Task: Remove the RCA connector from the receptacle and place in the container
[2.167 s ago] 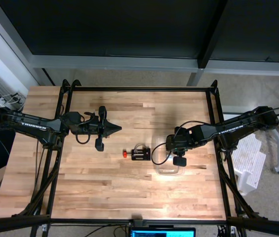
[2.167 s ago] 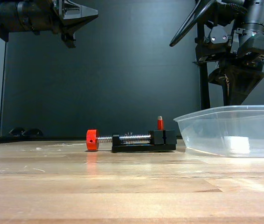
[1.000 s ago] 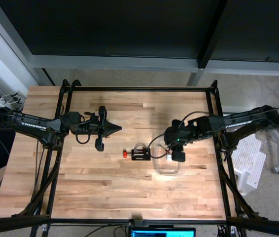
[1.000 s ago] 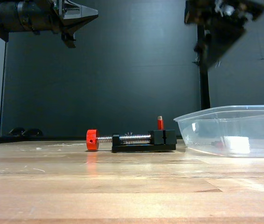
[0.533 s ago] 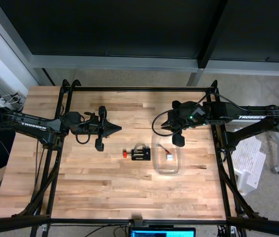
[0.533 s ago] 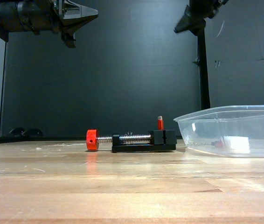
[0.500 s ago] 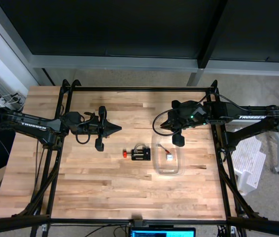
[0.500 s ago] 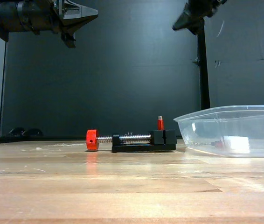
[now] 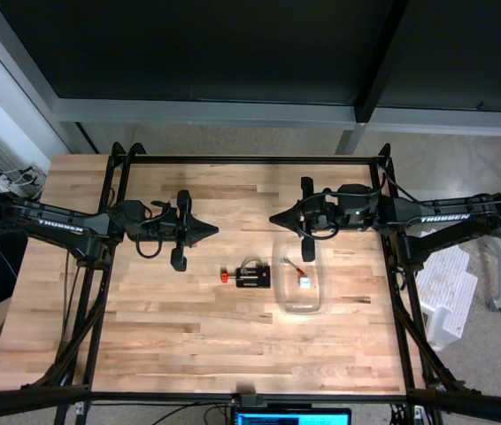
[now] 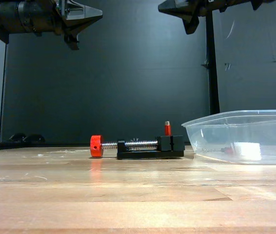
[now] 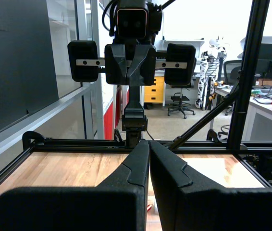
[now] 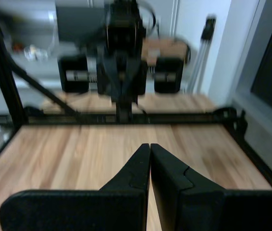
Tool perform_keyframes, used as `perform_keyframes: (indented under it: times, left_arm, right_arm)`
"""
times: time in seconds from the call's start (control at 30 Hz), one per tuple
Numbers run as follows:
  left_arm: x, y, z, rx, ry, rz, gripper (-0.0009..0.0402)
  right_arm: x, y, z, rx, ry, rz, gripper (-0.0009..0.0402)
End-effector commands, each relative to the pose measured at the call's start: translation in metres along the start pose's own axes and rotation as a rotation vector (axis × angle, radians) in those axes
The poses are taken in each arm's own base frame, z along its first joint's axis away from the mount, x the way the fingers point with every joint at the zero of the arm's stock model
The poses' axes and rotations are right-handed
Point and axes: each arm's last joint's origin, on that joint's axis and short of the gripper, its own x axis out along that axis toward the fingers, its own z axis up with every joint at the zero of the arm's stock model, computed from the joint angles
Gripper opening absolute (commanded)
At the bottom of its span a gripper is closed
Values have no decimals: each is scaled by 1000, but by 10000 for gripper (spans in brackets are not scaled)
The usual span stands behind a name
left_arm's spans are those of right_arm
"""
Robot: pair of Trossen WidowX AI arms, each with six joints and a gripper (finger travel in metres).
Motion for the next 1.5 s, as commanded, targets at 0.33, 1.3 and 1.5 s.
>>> perform_keyframes:
  times: [0.33,1.3,1.5]
  left_arm:
    - [0,0,0,0,0,0,0]
    - [0,0,0,0,0,0,0]
    - [0,0,0,0,0,0,0]
  right_arm:
    - [-10,1,-32,22,-179,38,0]
    - [-11,1,-53,48,-137,53,0]
    - [-11,1,-51,51,-142,53,0]
